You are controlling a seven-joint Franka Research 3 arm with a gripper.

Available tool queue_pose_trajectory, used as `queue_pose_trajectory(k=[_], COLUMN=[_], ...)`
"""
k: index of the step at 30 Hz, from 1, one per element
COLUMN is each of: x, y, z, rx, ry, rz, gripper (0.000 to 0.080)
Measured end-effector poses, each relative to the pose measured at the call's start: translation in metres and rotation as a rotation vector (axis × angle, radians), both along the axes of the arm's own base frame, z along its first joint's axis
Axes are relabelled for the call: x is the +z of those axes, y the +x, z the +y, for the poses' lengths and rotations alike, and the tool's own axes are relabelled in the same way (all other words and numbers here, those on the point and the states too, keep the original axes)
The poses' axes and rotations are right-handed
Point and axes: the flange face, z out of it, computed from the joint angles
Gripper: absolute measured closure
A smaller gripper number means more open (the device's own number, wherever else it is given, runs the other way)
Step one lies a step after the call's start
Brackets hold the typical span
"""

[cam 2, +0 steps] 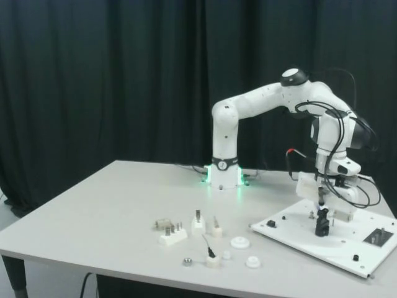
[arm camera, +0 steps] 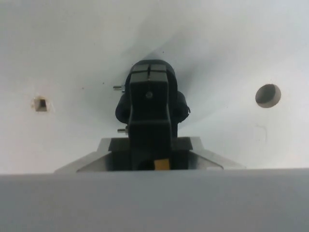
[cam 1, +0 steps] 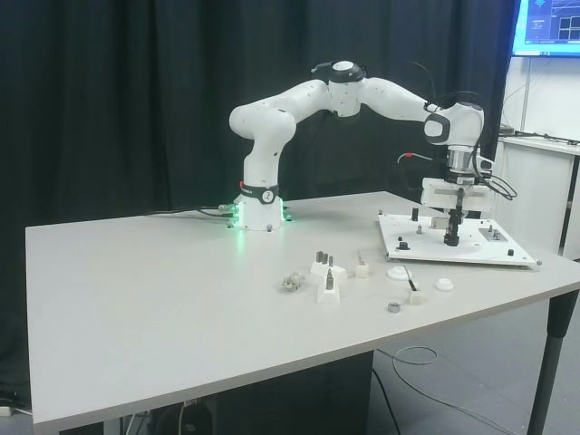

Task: Insert D-SUB.

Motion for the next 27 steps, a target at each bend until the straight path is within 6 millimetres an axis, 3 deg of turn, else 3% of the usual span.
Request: queue_pose_trajectory(k=[9, 10, 11, 12, 17, 18, 27], x=[-0.001, -0.001, -0.001, -0.001, 0.002, 0.004, 0.025], y=[-0.001, -0.001, -0.001, -0.001, -0.001, -0.001, -0.001], z=[-0.001, -0.001, -0.001, -0.001, 0.0, 0.0, -0.002], rx=[-0.02, -0.023, -0.027, -0.03, -0.045, -0.047, -0.059], ry=[-0.001, -0.001, 0.0, 0.0, 0.011, 0.014, 0.046], rz=[0.003, 0.004, 0.005, 0.005, 0.009, 0.01, 0.039], gripper=[0.0649, 0.0534, 0.0534, 0.0181, 0.0181, 0.0048, 0.0012])
